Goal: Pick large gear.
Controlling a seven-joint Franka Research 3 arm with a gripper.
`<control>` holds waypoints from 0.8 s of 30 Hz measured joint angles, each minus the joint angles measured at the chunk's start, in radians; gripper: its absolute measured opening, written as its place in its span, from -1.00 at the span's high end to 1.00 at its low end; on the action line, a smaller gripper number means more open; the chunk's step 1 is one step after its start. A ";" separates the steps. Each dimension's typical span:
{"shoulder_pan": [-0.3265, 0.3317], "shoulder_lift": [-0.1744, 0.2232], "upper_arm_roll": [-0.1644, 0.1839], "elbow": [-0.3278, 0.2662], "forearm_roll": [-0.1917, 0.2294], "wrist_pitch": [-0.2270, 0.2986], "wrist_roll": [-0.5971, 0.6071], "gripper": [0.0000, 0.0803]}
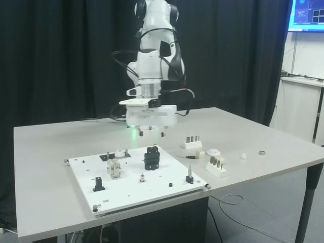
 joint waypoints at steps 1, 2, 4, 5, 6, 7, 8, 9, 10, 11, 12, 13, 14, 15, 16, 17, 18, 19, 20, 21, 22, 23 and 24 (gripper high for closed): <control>0.011 -0.004 0.000 0.000 -0.008 -0.002 0.018 -0.99; 0.022 -0.007 0.000 0.000 -0.015 -0.004 0.035 -0.99; 0.043 -0.015 0.001 0.000 -0.031 -0.009 0.068 -0.99; 0.055 -0.019 0.001 0.001 -0.039 -0.012 0.086 -0.99; 0.066 -0.022 0.001 0.001 -0.047 -0.017 0.104 -0.99; 0.078 -0.026 0.002 0.002 -0.055 -0.021 0.122 -0.99; 0.089 -0.029 0.002 0.003 -0.064 -0.025 0.141 -0.99; 0.100 -0.032 0.003 0.004 -0.073 -0.027 0.159 -0.99; 0.111 -0.035 0.003 0.005 -0.081 -0.031 0.179 -0.99; 0.123 -0.037 0.004 0.007 -0.090 -0.036 0.199 -0.99; 0.134 -0.040 0.005 0.008 -0.098 -0.040 0.217 -0.99; 0.145 -0.042 0.006 0.010 -0.107 -0.044 0.238 -0.99; 0.156 -0.044 0.007 0.011 -0.114 -0.047 0.256 -0.99; 0.168 -0.045 0.007 0.013 -0.121 -0.053 0.276 -0.99; 0.179 -0.046 0.008 0.015 -0.129 -0.060 0.296 -0.99; 0.190 -0.047 0.009 0.017 -0.135 -0.066 0.314 -0.99; 0.201 -0.047 0.010 0.020 -0.142 -0.072 0.332 -0.99; 0.212 -0.047 0.010 0.022 -0.150 -0.079 0.351 -0.99; 0.222 -0.047 0.011 0.024 -0.155 -0.083 0.367 -0.99; 0.234 -0.047 0.011 0.025 -0.162 -0.088 0.383 -0.99; 0.245 -0.047 0.012 0.026 -0.169 -0.093 0.397 -0.99; 0.256 -0.047 0.012 0.027 -0.176 -0.097 0.408 -0.99; 0.267 -0.047 0.012 0.027 -0.184 -0.101 0.417 -0.99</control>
